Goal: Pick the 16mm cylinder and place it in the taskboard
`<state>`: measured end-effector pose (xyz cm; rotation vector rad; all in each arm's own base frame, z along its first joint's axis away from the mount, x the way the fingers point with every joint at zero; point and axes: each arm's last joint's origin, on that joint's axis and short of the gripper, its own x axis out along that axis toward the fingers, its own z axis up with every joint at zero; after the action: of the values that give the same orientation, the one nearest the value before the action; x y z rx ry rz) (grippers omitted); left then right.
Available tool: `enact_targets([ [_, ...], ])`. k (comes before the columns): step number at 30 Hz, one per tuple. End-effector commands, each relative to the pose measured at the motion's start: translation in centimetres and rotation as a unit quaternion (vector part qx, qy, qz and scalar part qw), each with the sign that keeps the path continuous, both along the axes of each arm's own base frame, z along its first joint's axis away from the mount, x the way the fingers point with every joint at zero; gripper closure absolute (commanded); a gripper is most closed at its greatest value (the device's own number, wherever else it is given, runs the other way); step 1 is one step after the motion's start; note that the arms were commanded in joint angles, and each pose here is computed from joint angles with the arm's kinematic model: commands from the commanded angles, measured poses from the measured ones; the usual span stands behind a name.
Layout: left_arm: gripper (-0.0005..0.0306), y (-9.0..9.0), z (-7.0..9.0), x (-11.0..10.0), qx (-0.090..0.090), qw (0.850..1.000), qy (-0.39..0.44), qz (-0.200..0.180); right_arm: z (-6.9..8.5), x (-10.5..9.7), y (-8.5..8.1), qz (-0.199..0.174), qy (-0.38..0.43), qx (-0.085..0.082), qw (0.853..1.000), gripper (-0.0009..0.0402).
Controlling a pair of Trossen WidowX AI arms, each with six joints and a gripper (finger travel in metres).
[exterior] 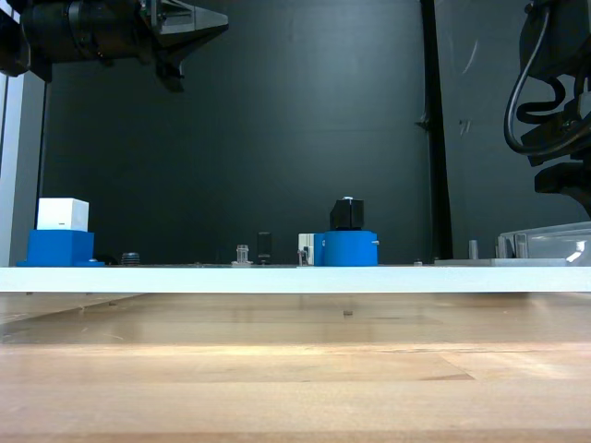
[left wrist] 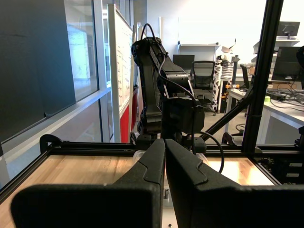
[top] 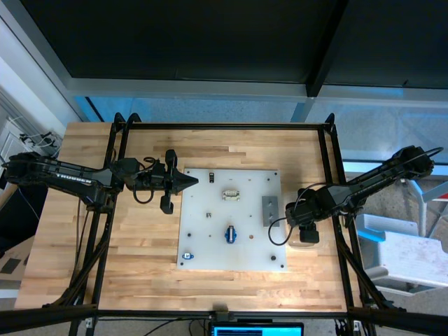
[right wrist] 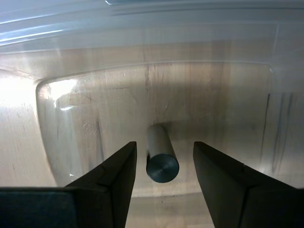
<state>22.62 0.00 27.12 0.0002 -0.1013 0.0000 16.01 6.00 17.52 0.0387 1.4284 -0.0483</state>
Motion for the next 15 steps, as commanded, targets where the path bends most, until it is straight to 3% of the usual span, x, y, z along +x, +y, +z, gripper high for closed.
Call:
enact_targets([
  [1, 0.0300, 0.00, 0.01, 0.01, 0.000, 1.000, 0.000, 0.000, 0.01, 0.01, 0.01, 0.001, 0.000, 0.000, 1.000, 0.0250],
  [15, 0.0300, 0.00, 0.01, 0.01, 0.000, 1.000, 0.000, 0.000, 0.01, 0.01, 0.01, 0.001, 0.000, 0.000, 1.000, 0.0310],
])
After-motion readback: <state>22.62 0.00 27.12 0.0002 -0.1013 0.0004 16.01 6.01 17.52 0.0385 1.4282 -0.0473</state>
